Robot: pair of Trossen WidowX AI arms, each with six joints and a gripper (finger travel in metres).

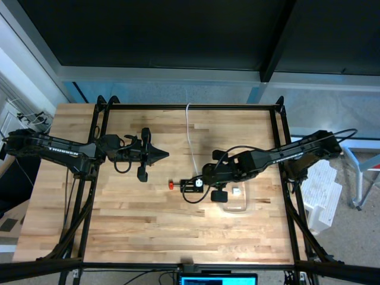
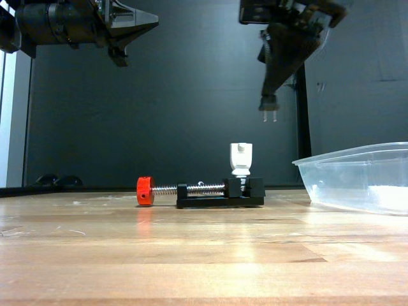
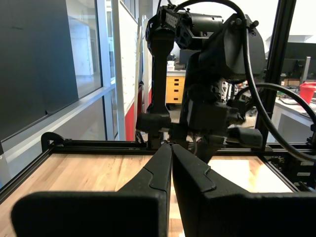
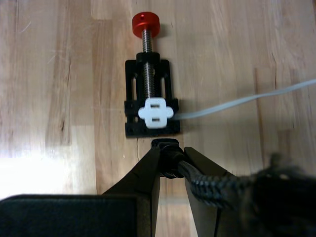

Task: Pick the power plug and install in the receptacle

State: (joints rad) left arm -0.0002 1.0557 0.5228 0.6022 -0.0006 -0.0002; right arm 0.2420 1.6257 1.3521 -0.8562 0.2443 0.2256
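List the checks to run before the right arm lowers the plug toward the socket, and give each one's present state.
1. Power plug held in the right gripper: ok, prongs point down.
2. Plug directly over the receptacle: not ok; in the low view it hangs high and to the socket's right.
3. Receptacle upright in the vise: ok, slots face up.
4. Prongs turned to match the slots: cannot tell.
5. Left gripper out of the way: ok; shut, raised, off to the left.
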